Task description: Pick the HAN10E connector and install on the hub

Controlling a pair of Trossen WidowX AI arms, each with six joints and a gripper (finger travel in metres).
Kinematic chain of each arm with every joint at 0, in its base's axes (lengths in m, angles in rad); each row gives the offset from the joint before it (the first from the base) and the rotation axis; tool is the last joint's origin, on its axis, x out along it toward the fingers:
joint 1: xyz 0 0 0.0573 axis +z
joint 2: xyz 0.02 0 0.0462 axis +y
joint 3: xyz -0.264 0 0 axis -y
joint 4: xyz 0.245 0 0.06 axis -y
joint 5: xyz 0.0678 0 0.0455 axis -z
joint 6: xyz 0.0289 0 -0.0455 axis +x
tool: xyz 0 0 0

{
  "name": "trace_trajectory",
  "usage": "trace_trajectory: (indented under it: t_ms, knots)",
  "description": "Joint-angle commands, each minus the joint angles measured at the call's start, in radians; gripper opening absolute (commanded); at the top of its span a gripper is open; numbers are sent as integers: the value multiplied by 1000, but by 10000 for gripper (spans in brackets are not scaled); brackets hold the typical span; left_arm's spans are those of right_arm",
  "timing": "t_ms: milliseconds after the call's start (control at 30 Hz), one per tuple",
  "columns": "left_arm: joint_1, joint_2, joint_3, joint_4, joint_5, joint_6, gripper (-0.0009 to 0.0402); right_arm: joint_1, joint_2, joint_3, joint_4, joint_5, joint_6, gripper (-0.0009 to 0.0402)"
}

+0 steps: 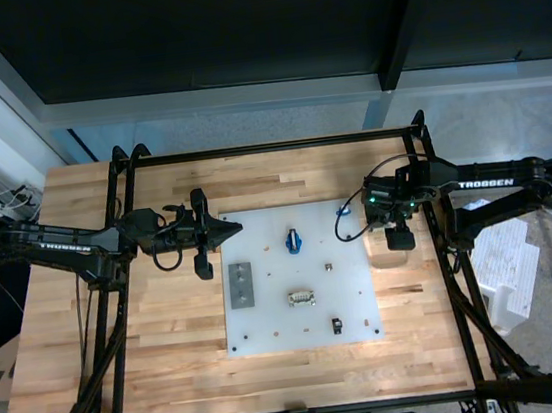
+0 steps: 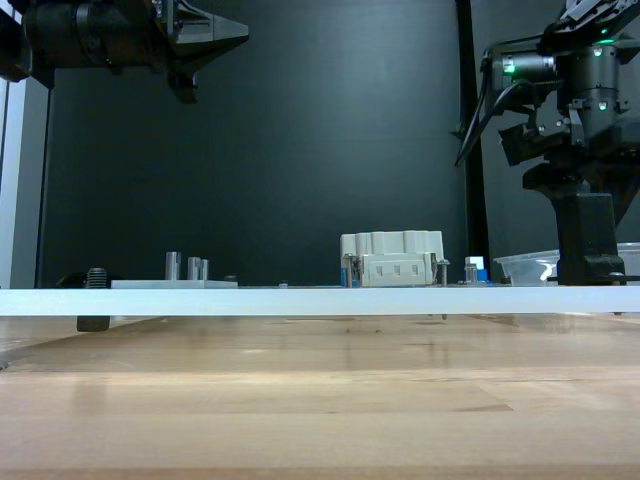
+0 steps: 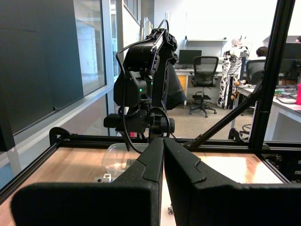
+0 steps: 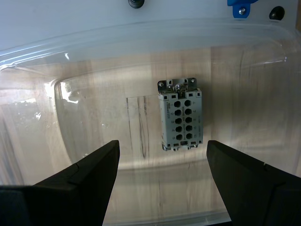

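From above, the right pincer (image 1: pixel 399 238) hung off the right edge of the task board (image 1: pixel 270 318), the left pincer (image 1: pixel 227 230) over its left edge. Low down, the hub (image 2: pixel 392 258) stood on the board. Left wrist: pincer pinched together, empty. Right wrist: pincer spread wide above the HAN10E connector (image 4: pixel 181 115), which lay alone in a clear bin (image 4: pixel 141 37); best to descend centred and close on its long sides

Open-plan office lab: swivel chair (image 3: pixel 203 81), monitors (image 3: pixel 193 56).
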Motion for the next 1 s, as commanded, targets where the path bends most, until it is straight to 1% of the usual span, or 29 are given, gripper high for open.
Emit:
trace_trajectory:
  t_ms: [33,733,1000]
  knots:
    - [0,0,0,0,0,0,0,0,19,0,7,0,0,259]
    - [0,0,0,0,0,0,0,0,122,-3,142,-3,-30,259]
    - [0,0,0,0,0,0,0,-1,176,-3,183,-8,-43,259]
